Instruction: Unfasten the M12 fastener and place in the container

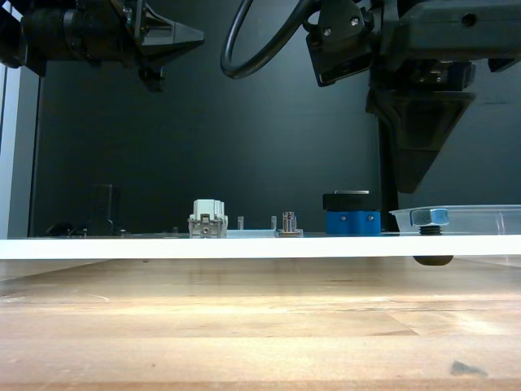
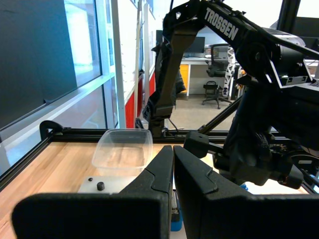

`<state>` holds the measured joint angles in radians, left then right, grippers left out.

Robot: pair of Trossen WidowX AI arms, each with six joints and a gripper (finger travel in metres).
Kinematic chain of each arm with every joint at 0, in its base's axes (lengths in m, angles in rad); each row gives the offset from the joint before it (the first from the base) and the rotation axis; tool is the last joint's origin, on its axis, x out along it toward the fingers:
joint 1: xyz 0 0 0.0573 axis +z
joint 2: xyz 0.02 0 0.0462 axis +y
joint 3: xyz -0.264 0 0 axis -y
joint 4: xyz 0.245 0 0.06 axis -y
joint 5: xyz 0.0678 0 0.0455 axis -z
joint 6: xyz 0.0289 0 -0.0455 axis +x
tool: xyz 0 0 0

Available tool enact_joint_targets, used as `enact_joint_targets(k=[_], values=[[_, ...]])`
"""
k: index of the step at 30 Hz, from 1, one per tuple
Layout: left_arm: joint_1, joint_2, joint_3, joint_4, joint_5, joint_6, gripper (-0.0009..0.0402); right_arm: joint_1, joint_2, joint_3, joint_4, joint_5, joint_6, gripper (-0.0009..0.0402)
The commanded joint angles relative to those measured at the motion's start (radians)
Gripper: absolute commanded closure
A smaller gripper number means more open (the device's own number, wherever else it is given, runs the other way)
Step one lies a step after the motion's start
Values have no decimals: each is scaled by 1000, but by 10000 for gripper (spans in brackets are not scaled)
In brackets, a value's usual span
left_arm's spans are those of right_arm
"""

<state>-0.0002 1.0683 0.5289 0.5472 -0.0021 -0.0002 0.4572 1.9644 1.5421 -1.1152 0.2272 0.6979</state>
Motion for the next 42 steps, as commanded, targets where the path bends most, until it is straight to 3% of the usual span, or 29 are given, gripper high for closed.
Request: enact_joint_targets(k=[1,9,13,17,22,25,27,30,35,37,42], values=[[0,-1,0,1,1,0,393,4,-8,8,3,-78,7,393],[0,0,0,-3,2,0,393,5,-11,77,8,-196,37,393],[0,0,0,-3,2,0,393,5,-10,105,16,-224,78,393],[0,0,0,-3,2,0,393,6,-10,102,37,-306,45,393],[0,0,0,-3,1,0,393,6,8,102,72,-301,69,393],[0,0,0,-3,2,0,393,-2,21,102,84,-218,210,392],[0,0,0,-3,2,0,393,-2,27,102,86,-209,241,381],[0,0,0,-3,1,0,393,-2,37,102,85,-209,265,342],[0,0,0,-3,2,0,393,1,40,102,85,-207,323,244],[0,0,0,-3,1,0,393,1,40,102,81,-188,369,209],[0,0,0,-3,2,0,393,2,40,86,83,-181,425,152]])
